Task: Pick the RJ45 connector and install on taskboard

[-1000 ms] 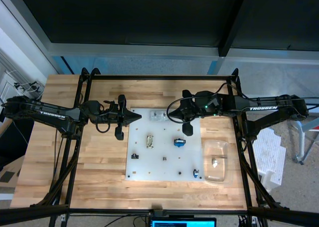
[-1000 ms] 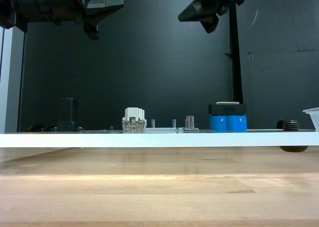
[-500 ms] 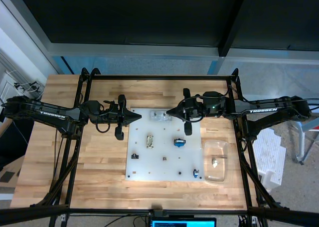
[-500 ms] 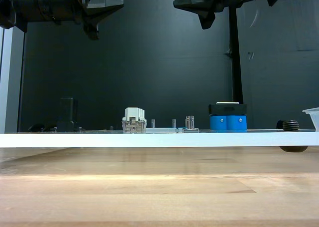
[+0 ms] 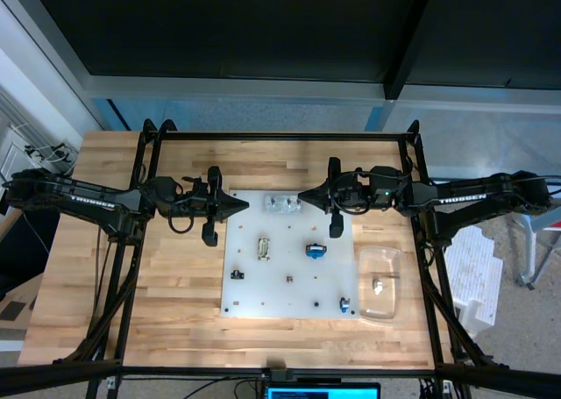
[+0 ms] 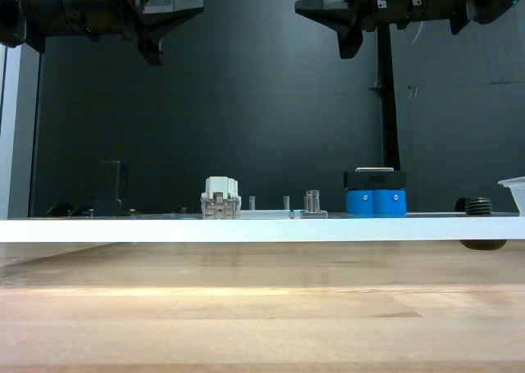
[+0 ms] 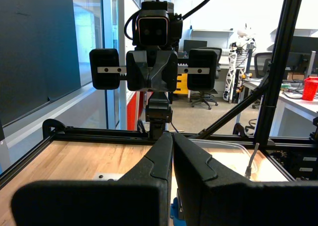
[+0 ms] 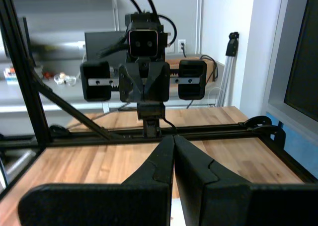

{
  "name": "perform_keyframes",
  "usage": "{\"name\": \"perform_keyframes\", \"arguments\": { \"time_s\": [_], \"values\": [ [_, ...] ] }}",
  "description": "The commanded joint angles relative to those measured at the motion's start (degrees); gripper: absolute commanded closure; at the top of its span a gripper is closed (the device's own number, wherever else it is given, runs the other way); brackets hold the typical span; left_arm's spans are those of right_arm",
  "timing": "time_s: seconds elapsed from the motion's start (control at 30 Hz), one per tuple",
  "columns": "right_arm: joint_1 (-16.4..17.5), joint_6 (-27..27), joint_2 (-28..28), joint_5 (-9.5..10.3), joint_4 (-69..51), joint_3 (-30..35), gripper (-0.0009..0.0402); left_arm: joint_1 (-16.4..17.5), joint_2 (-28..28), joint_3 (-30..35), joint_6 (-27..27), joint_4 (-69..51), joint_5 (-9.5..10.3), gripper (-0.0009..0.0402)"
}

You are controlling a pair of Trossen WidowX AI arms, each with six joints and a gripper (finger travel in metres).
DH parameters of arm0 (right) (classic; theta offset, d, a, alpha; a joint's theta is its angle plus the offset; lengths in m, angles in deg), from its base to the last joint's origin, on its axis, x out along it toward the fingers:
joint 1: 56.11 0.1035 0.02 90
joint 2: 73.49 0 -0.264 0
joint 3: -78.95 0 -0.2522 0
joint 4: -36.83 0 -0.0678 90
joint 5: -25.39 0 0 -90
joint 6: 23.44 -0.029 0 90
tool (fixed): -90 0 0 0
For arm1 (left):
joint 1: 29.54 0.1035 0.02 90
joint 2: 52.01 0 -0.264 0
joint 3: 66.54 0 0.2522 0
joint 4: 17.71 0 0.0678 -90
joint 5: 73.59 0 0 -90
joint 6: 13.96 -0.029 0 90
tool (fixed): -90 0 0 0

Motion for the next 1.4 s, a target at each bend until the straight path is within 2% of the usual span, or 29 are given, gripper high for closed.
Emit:
{"name": "perform_keyframes", "arguments": {
  "time_s": [0.03, 0.33, 0.43, 0.67, 1.4],
  "values": [
    [0.0, -1.3, 0.0, 0.02, 2.1, -1.3, 0.0393, 0.0, 0.0, 0.0, 0.0, 0.0, -0.02, 0.0393],
    [0.0, -0.9, 0.8, 0.09, 3.4, -2.8, 0.0393, 0.0, 0.0, 0.0, 0.0, 0.0, -0.02, 0.0393],
    [0.0, -0.9, 0.8, 1.14, 3.4, -2.8, 0.0393, 0.0, 0.0, 0.0, 0.0, 0.0, -0.02, 0.0393],
    [0.1, -0.9, 0.9, 1.40, 3.8, -3.4, 0.0393, 0.0, 0.0, 0.0, 0.0, 0.0, -0.02, 0.0393],
    [0.2, -1.4, 1.5, 1.36, 4.0, -3.8, 0.0393, 0.0, 0.0, 0.0, 0.0, 0.0, -0.02, 0.0393]
  ]
}}
